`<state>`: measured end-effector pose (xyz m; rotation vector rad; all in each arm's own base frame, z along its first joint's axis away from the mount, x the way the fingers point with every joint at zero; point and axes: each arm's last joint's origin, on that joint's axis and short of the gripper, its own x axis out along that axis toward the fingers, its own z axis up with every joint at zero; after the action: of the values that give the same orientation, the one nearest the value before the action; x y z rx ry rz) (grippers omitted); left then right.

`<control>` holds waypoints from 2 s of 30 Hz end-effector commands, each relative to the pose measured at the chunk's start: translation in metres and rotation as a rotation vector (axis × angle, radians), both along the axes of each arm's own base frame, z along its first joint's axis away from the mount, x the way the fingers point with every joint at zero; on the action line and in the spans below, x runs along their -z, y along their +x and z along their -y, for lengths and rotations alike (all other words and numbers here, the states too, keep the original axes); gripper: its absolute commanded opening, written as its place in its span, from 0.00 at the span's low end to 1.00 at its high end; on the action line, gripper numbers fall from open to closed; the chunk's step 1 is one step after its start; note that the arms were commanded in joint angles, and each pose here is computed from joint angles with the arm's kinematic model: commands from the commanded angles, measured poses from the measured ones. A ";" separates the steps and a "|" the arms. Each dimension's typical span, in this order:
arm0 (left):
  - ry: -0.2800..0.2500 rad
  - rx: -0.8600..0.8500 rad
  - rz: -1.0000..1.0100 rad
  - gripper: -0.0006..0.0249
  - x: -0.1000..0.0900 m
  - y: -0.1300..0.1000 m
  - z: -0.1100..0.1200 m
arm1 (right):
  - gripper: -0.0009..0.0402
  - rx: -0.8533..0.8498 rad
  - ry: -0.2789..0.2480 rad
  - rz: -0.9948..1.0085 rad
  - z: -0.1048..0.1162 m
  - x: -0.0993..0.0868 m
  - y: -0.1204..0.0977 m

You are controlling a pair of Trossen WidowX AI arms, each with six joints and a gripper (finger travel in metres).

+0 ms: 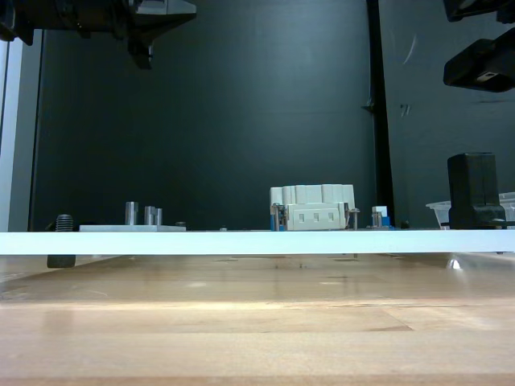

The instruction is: Pick the 16mm bar and install on taskboard

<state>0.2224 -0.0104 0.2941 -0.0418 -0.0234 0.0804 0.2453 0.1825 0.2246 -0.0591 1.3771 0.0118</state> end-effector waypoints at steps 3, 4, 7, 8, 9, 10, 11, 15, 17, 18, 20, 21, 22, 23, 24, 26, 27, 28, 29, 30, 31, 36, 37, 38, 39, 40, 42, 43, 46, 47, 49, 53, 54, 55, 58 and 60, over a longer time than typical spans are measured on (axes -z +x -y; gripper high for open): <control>0.000 0.000 0.000 0.03 0.000 0.000 0.000 | 0.04 -0.005 -0.004 -0.005 -0.004 0.004 0.004; 0.000 0.000 0.000 0.03 0.000 0.000 0.000 | 0.04 -0.006 -0.004 -0.005 -0.005 0.005 0.004; 0.000 0.000 0.000 0.03 0.000 0.000 0.000 | 0.04 -0.011 -0.004 -0.005 -0.007 0.006 0.004; 0.000 0.000 0.000 0.03 0.000 0.000 0.000 | 0.04 -0.012 -0.005 -0.007 -0.008 0.007 0.004; 0.000 0.000 0.000 0.03 0.000 0.000 0.000 | 0.04 -0.012 -0.005 -0.007 -0.008 0.007 0.004; 0.000 0.000 0.000 0.03 0.000 0.000 0.000 | 0.04 -0.010 -0.005 -0.008 -0.009 0.008 0.005; 0.000 0.000 0.000 0.03 0.000 0.000 0.000 | 0.04 -0.011 -0.004 -0.007 -0.009 0.009 0.005; 0.000 0.000 0.000 0.03 0.000 0.000 0.000 | 0.04 -0.009 -0.002 -0.005 -0.011 0.009 0.004; 0.000 0.000 0.000 0.03 0.000 0.000 0.000 | 0.04 -0.009 -0.002 -0.005 -0.011 0.009 0.004; 0.000 0.000 0.000 0.03 0.000 0.000 0.000 | 0.04 -0.009 -0.002 -0.005 -0.011 0.010 0.004; 0.000 0.000 0.000 0.03 0.000 0.000 0.000 | 0.04 -0.009 -0.002 -0.005 -0.011 0.010 0.004; 0.000 0.000 0.000 0.03 0.000 0.000 0.000 | 0.04 -0.006 -0.001 -0.005 -0.011 0.010 0.004; 0.000 0.000 0.000 0.03 0.000 0.000 0.000 | 0.04 -0.005 -0.001 -0.005 -0.011 0.010 0.004; 0.000 0.000 0.000 0.03 0.000 0.000 0.000 | 0.04 -0.005 0.000 -0.004 -0.012 0.010 0.004; 0.000 0.000 0.000 0.03 0.000 0.000 0.000 | 0.04 -0.005 -0.001 -0.005 -0.012 0.010 0.004; 0.000 0.000 0.000 0.03 0.000 0.000 0.000 | 0.04 -0.005 -0.003 -0.008 -0.012 0.011 0.004; 0.000 0.000 0.000 0.03 0.000 0.000 0.000 | 0.04 -0.003 -0.004 -0.010 -0.013 0.012 0.004; 0.000 0.000 0.000 0.03 0.000 0.000 0.000 | 0.04 -0.002 -0.002 -0.013 -0.013 0.013 0.004; 0.000 0.000 0.000 0.03 0.000 0.000 0.000 | 0.04 -0.002 -0.001 -0.013 -0.014 0.014 0.005; 0.000 0.000 0.000 0.03 0.000 0.000 0.000 | 0.04 -0.002 -0.001 -0.012 -0.014 0.014 0.005; 0.000 0.000 0.000 0.03 0.000 0.000 0.000 | 0.04 -0.003 0.000 -0.011 -0.014 0.014 0.005; 0.000 0.000 0.000 0.03 0.000 0.000 0.000 | 0.04 0.000 0.001 -0.012 -0.015 0.014 0.005; 0.000 0.000 0.000 0.03 0.000 0.000 0.000 | 0.04 0.000 0.000 -0.013 -0.015 0.014 0.005; 0.000 0.000 0.000 0.03 0.000 0.000 0.000 | 0.04 0.000 -0.001 -0.014 -0.015 0.014 0.004; 0.000 0.000 0.000 0.03 0.000 0.000 0.000 | 0.04 0.000 -0.001 -0.014 -0.015 0.014 0.004; 0.000 0.000 0.000 0.03 0.000 0.000 0.000 | 0.04 0.000 -0.001 -0.014 -0.015 0.014 0.004; 0.000 0.000 0.000 0.03 0.000 0.000 0.000 | 0.04 0.003 0.000 -0.014 -0.015 0.014 0.004; 0.000 0.000 0.000 0.03 0.000 0.000 0.000 | 0.04 0.004 0.000 -0.014 -0.015 0.014 0.004; 0.000 0.000 0.000 0.03 0.000 0.000 0.000 | 0.04 0.004 0.000 -0.013 -0.015 0.014 0.004; 0.000 0.000 0.000 0.03 0.000 0.000 0.000 | 0.04 0.004 0.000 -0.013 -0.015 0.014 0.004; 0.000 0.000 0.000 0.03 0.000 0.000 0.000 | 0.04 0.003 0.000 -0.013 -0.015 0.014 0.004; 0.000 0.000 0.000 0.03 0.000 0.000 0.000 | 0.04 0.003 0.000 -0.014 -0.015 0.015 0.004; 0.000 0.000 0.000 0.03 0.000 0.000 0.000 | 0.04 0.003 0.000 -0.014 -0.015 0.015 0.003; 0.000 0.000 0.000 0.03 0.000 0.000 0.000 | 0.04 0.007 0.000 -0.015 -0.015 0.015 0.003; 0.000 0.000 0.000 0.03 0.000 0.000 0.000 | 0.04 0.009 0.002 -0.015 -0.016 0.016 0.003; 0.000 0.000 0.000 0.03 0.000 0.000 0.000 | 0.04 0.009 0.003 -0.014 -0.016 0.016 0.003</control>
<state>0.2224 -0.0104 0.2940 -0.0418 -0.0234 0.0804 0.2482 0.1979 0.2084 -0.0536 1.3931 0.0052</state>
